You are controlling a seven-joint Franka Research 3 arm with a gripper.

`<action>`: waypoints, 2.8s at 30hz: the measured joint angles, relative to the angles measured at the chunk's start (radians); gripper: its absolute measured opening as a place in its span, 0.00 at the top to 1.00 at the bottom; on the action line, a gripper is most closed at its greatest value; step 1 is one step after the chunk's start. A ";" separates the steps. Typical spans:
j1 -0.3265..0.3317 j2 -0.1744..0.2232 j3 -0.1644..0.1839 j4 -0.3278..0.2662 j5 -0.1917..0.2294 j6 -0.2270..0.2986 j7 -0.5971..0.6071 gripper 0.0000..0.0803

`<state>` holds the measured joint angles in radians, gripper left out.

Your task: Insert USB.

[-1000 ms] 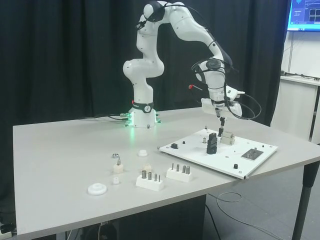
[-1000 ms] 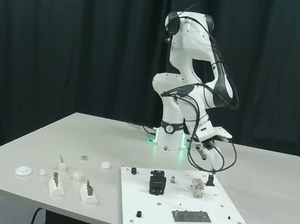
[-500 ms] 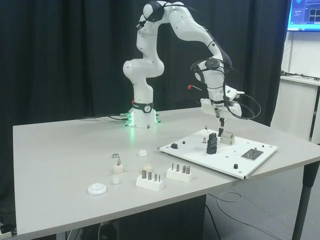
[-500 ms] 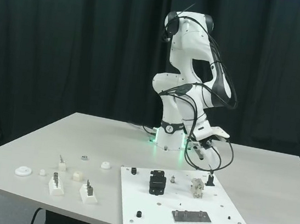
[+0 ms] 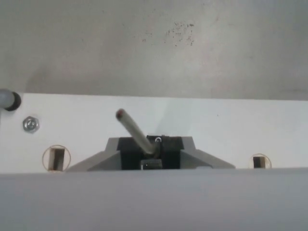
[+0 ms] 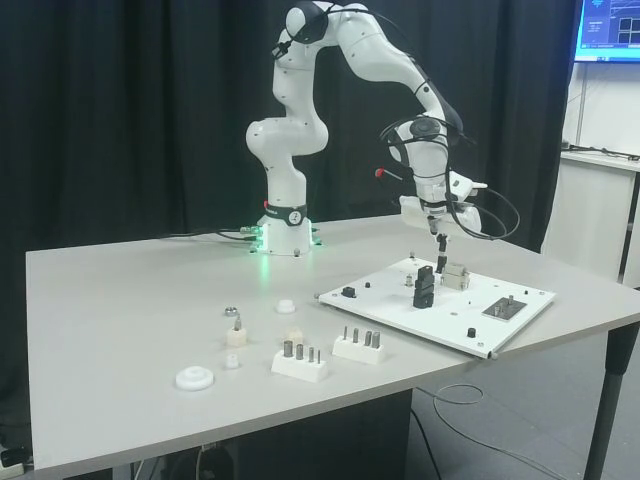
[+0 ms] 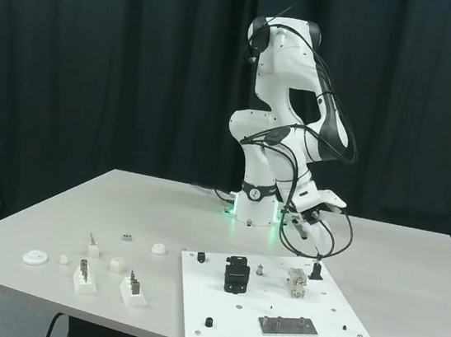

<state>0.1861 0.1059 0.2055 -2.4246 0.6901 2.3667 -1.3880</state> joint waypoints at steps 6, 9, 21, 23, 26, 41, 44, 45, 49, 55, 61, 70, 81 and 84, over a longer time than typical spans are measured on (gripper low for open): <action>0.004 -0.001 0.000 -0.001 0.000 0.001 0.003 0.89; 0.004 -0.001 0.000 -0.001 0.000 0.003 0.005 0.89; 0.010 -0.001 0.000 -0.003 0.000 0.024 0.011 0.89; 0.011 -0.001 0.000 -0.003 0.000 0.026 0.012 0.89; 0.012 -0.001 0.000 -0.003 0.000 0.027 0.014 0.89; 0.020 -0.001 0.000 -0.003 0.000 0.035 0.030 0.89; 0.021 -0.001 0.000 -0.003 0.000 0.035 0.033 0.89; 0.021 -0.001 0.000 -0.003 0.000 0.036 0.034 0.89; 0.022 -0.001 0.000 -0.003 0.000 0.036 0.042 0.89; 0.022 -0.001 0.000 -0.003 0.001 0.035 0.045 0.89; 0.022 -0.001 0.000 -0.003 0.002 0.033 0.045 0.89; 0.024 -0.001 0.000 -0.002 0.002 0.033 0.042 0.89; 0.032 -0.001 0.000 0.007 0.003 0.033 0.030 0.89; 0.032 -0.001 0.000 0.007 0.003 0.033 0.027 0.89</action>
<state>0.2180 0.1053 0.2059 -2.4174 0.6934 2.3996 -1.3608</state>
